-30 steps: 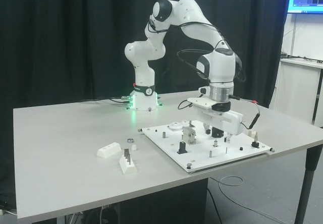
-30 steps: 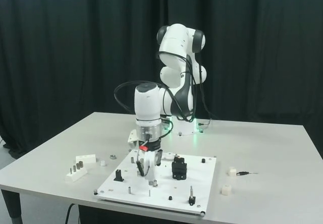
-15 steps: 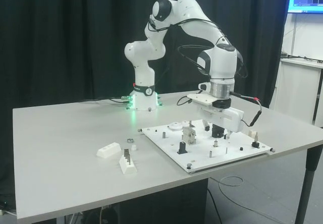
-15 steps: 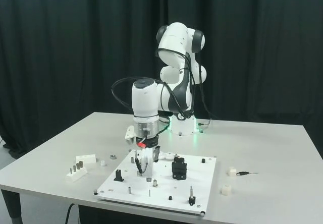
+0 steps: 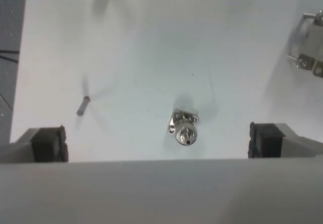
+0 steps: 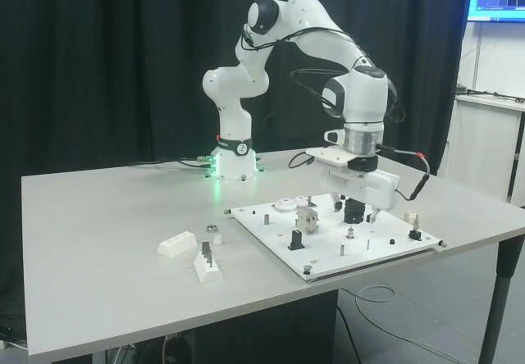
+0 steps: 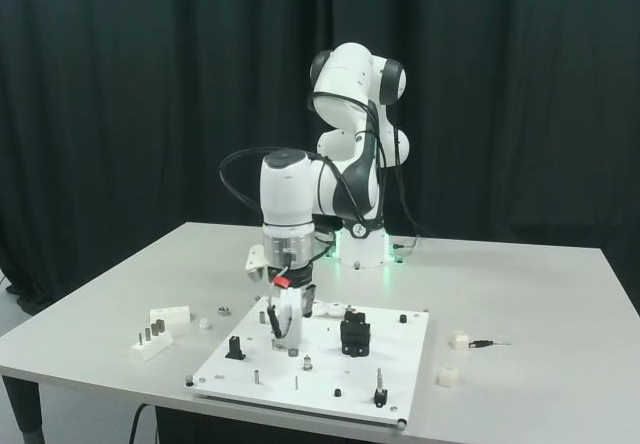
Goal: Pick bolt 4.
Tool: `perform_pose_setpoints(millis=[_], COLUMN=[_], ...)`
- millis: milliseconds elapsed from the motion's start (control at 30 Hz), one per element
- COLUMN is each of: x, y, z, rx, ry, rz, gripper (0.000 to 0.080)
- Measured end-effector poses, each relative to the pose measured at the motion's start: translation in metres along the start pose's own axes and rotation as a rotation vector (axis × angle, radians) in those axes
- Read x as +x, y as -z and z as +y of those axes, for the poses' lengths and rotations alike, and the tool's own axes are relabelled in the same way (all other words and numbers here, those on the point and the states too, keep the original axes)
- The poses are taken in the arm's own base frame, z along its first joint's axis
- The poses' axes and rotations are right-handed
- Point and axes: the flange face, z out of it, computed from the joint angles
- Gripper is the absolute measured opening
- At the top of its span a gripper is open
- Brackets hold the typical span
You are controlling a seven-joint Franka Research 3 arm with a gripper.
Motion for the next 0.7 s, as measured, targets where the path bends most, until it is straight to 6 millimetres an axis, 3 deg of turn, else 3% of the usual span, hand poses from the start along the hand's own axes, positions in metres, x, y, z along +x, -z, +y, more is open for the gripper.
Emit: perform_pose_setpoints(millis=[700], x=[0.011], y=[0.012], z=[-0.012], rx=[0.026], ry=[0.057], rz=[0.017], gripper=[0.0800])
